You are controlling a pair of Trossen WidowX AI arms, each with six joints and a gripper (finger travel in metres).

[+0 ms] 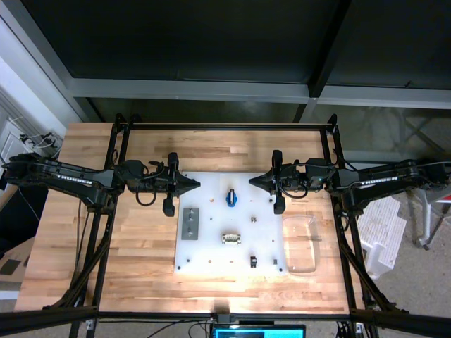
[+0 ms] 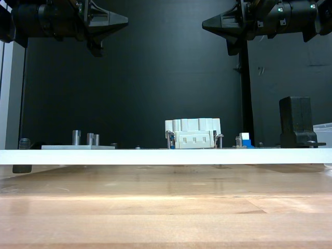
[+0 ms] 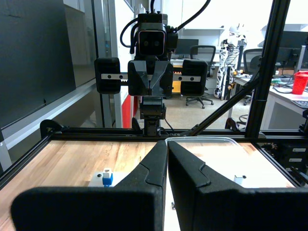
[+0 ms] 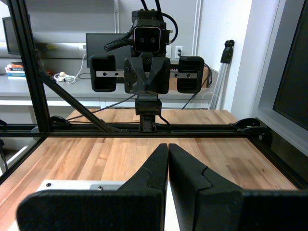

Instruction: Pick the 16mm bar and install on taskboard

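Note:
The white taskboard point(image 1: 211, 243) lies mid-table, seen edge-on in the low view as the taskboard point(image 2: 166, 156). It carries a grey block point(image 1: 190, 222), a blue knob point(image 1: 232, 198) and a silver connector point(image 1: 231, 241). A tiny dark peg point(image 1: 273, 262) near the board's front right looks like the 16mm bar, beside a small black square part point(image 1: 253, 262). My left gripper point(image 1: 197, 184) hovers shut above the board's back left edge. My right gripper point(image 1: 251, 181) hovers shut above its back right. Both hold nothing and point at each other, tips apart, high over the board point(image 2: 126, 21) point(image 2: 204, 23).
A clear plastic tray point(image 1: 301, 243) sits on the wood just right of the board. A black frame point(image 1: 225, 127) runs around the table. The connector point(image 2: 193, 133) and black part point(image 2: 295, 122) stand up from the board.

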